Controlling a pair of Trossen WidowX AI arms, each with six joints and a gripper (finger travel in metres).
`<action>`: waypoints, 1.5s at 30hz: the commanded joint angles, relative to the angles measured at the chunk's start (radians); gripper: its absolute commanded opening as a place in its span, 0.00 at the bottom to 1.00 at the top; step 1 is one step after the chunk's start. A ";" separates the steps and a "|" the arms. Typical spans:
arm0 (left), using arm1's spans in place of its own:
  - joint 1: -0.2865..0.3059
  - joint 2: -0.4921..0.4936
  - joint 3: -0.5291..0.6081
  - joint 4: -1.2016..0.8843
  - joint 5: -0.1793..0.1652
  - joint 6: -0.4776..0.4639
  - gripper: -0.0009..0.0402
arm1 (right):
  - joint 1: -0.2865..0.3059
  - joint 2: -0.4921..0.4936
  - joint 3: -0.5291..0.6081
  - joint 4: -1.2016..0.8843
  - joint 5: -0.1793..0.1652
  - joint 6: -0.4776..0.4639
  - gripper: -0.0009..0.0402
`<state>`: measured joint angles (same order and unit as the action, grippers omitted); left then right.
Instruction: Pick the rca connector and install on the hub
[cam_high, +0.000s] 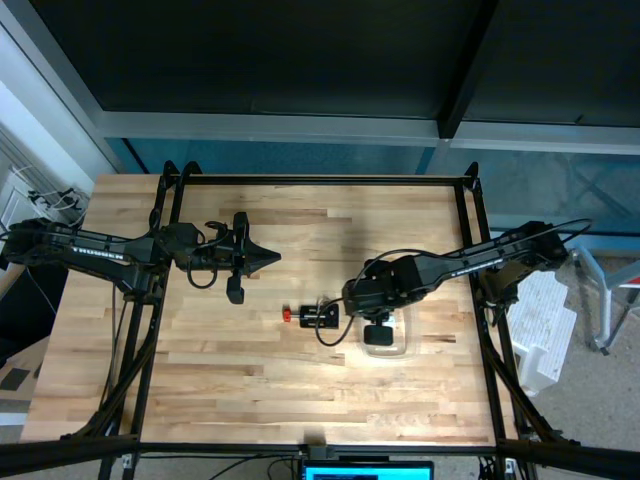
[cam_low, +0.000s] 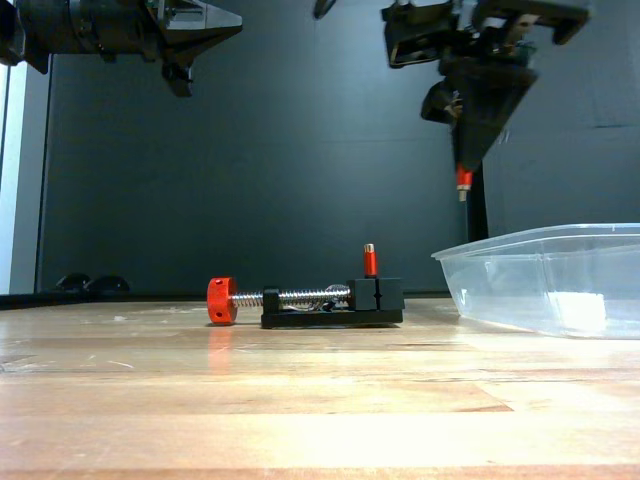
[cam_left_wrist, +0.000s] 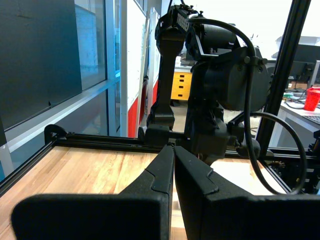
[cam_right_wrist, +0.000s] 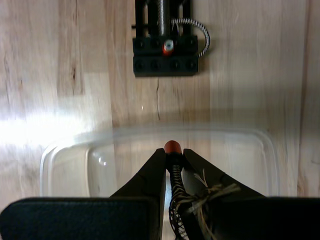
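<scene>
Right gripper (cam_low: 465, 150) is clamped on the rca connector (cam_low: 463, 182), upper right in the low view, above the clear tray (cam_low: 540, 272). Carry step, I think. Next it must line up over the hub (cam_low: 332, 303), mid-frame, and go down. Left gripper (cam_low: 225, 22) hangs upper left, pinched together.

You are viewing the wooden table (cam_high: 250, 385), which is carrying the hub (cam_high: 322, 315) and, near it, the clear plastic tray (cam_low: 540, 272), while the left gripper (cam_high: 272, 257) and right gripper (cam_low: 464, 152) are hovering above it.
</scene>
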<state>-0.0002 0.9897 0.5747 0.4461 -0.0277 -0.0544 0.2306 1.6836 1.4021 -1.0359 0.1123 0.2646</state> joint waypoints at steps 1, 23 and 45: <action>0.000 0.000 0.000 0.000 0.000 0.000 0.02 | -0.005 0.031 0.032 -0.001 0.000 0.000 0.02; 0.000 0.000 0.000 0.000 0.000 0.000 0.02 | -0.022 0.188 0.196 0.001 0.000 -0.003 0.02; 0.000 0.000 0.000 0.002 0.000 0.000 0.02 | -0.023 0.243 0.253 0.008 -0.003 0.001 0.02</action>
<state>-0.0002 0.9897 0.5743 0.4450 -0.0277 -0.0544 0.2070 1.9274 1.6554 -1.0275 0.1097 0.2638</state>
